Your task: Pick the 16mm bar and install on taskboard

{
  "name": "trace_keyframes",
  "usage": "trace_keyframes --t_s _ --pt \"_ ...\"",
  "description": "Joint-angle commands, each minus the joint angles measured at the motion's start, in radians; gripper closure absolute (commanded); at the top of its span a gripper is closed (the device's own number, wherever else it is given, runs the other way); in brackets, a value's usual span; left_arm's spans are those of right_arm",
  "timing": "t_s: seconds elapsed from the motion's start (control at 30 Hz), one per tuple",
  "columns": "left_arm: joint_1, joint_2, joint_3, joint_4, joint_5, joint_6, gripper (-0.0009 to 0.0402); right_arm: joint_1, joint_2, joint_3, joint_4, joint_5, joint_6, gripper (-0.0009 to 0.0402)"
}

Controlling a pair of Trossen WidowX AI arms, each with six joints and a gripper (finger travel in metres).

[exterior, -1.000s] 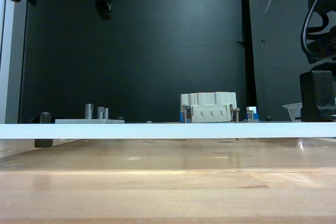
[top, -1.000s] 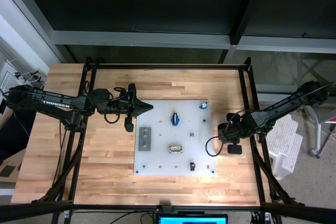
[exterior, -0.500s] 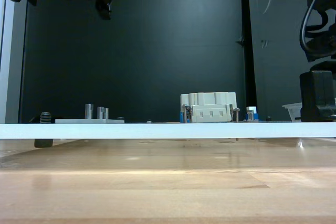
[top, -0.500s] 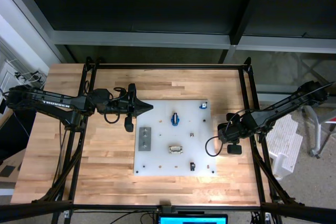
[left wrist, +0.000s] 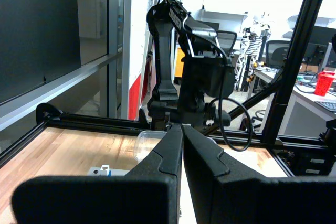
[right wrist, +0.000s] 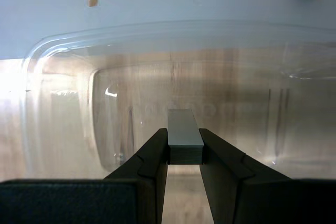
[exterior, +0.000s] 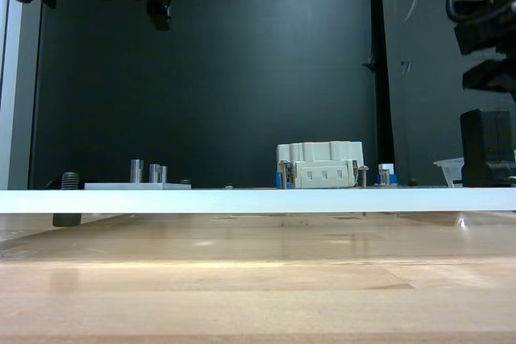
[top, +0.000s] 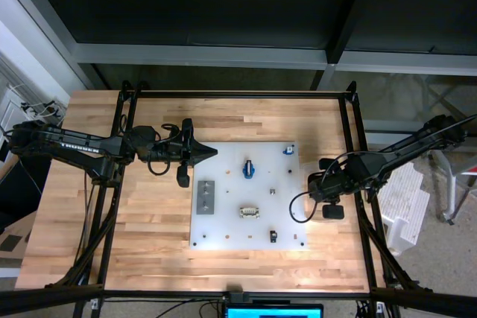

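The 16mm bar (right wrist: 185, 135) is a short grey metal block held between the fingers of my right gripper (right wrist: 185, 153), which is shut on it. It hangs over a clear plastic tray (right wrist: 63, 108), close to the white taskboard (right wrist: 157, 3). From above, my right gripper (top: 316, 187) sits just off the board's right edge. The bar itself is hidden in the high view. My left gripper (top: 209, 153) hovers at the back left corner of the taskboard (top: 223, 229); its fingers (left wrist: 168, 153) are pressed together with nothing between them.
A grey block (top: 205, 197) with short upright pegs (exterior: 137, 170) sits on the board's left side. A beige connector (exterior: 321, 164) and a blue part (top: 248, 168) stand mid-board. A black block (top: 333, 212) rests on the table to the right of the board.
My right gripper has risen with the bar and shifted slightly toward the board. The left arm has stayed still.
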Motion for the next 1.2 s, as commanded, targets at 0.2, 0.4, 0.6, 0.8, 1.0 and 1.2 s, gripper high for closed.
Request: trace_keyframes --t_s 0.2,0.4,0.6,0.8,1.0,1.2 --pt "0.0 0.0 0.0 0.0 0.0 0.0 0.0393 0.0 0.001 0.104 -0.103 -0.001 -0.029 0.0393" --pt "0.0 0.0 0.0 0.0 0.0 0.0 0.0393 0.004 0.001 0.15 -0.153 -0.01 -0.042 0.0393" --pt "0.0 0.0 0.0 0.0 0.0 0.0 0.0393 0.042 0.035 0.193 -0.157 -0.009 -0.042 0.0393" --pt "0.0 0.0 0.0 0.0 0.0 0.0 0.0393 0.085 0.119 0.253 -0.157 -0.009 -0.038 0.0393" --pt "0.0 0.0 0.0 0.0 0.0 0.0 0.0393 0.139 0.215 0.33 -0.147 -0.008 -0.032 0.0393" --pt "0.0 0.0 0.0 0.0 0.0 0.0 0.0393 0.178 0.306 0.391 -0.144 -0.008 -0.016 0.0393"
